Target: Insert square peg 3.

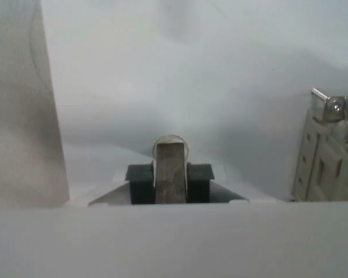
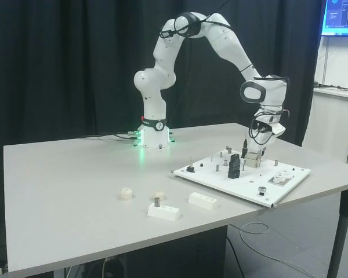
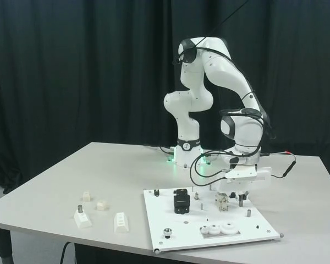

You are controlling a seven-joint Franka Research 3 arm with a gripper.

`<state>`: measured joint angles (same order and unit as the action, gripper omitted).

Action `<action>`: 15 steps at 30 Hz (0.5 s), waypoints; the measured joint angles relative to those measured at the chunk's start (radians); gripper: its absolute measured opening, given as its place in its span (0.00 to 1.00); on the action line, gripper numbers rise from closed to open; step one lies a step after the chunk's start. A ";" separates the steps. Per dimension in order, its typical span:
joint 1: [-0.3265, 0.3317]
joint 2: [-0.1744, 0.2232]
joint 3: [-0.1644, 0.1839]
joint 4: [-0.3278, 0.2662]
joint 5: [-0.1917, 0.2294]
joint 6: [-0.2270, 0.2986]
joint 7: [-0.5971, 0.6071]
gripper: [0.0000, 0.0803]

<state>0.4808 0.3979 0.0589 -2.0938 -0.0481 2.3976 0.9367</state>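
The square peg (image 1: 170, 172) is a short, flat-sided bar with a squared end, pinched upright between the tool's (image 1: 170, 180) two black fingers (image 1: 139, 180), its end hiding most of a round, pale piece on the board beneath. In the room views the tool (image 3: 241, 198) hangs just above the far side of the white board (image 3: 209, 223), beside a small metal block (image 3: 223, 202). The board lies on the grey desk (image 2: 75, 174).

White arm (image 2: 220, 40), black cables (image 3: 206, 165)
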 joint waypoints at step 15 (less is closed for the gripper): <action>-0.001 -0.027 -0.001 0.001 0.001 -0.018 0.003 0.37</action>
<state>0.4803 0.3708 0.0582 -2.0927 -0.0475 2.3799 0.9394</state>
